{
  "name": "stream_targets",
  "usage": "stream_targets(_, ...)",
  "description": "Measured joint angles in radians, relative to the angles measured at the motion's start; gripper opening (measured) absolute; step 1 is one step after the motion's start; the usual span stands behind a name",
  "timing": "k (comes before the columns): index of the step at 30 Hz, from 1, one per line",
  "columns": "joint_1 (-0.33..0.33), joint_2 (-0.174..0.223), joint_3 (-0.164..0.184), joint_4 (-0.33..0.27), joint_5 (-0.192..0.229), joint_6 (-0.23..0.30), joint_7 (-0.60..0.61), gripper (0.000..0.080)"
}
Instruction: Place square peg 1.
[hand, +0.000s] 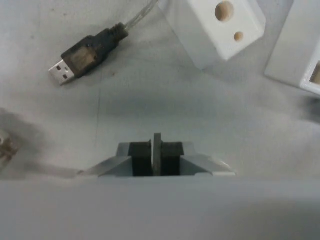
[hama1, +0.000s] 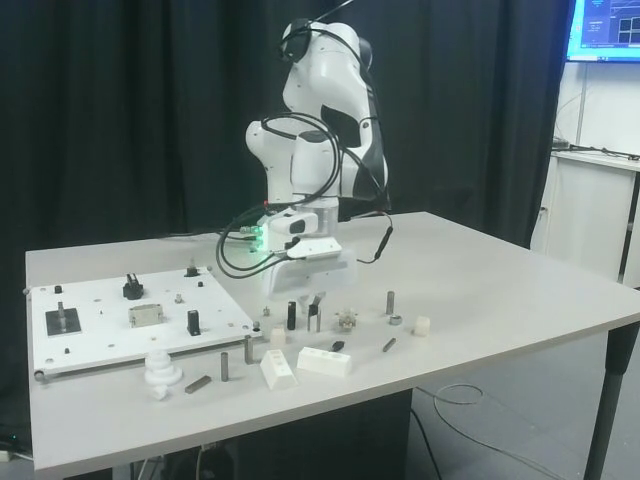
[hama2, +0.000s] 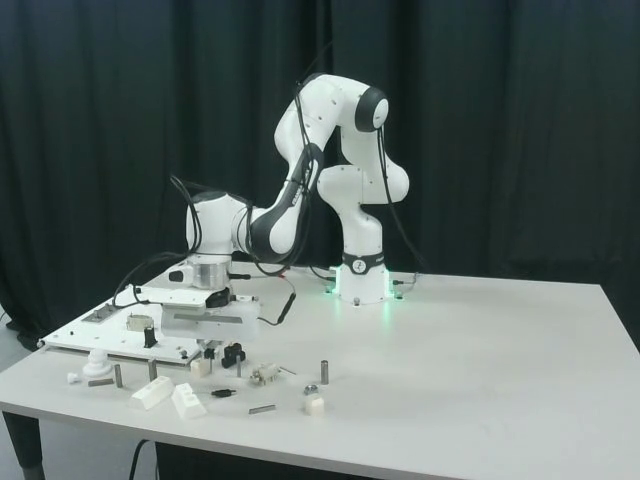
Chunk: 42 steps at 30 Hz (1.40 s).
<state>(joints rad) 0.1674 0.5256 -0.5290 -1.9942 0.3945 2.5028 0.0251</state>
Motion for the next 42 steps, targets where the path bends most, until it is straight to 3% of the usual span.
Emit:
stream_targets(16,-0.009,0.022,0.015,0.010,0.020,0.015,0.000,0.0035)
stream_targets(17,-0.009,0.022,0.015,0.010,0.021,0.015,0.000,0.0280)
stream_targets(22,-0.009,0.022,0.015,0.011,0.021,0.015,0.000,0.0280)
stream_targets(23,-0.009,0.022,0.015,0.011,0.021,0.015,0.000,0.0591)
stream_targets(31,-0.009,0.020,0.015,0.017,0.021,0.007,0.000,0.0591)
stream_targets(32,-0.009,0.018,0.015,0.018,0.021,0.004,0.000,0.0786)
stream_targets(42,-0.007,-0.002,0.015,0.024,0.021,-0.032,0.000,0.0797)
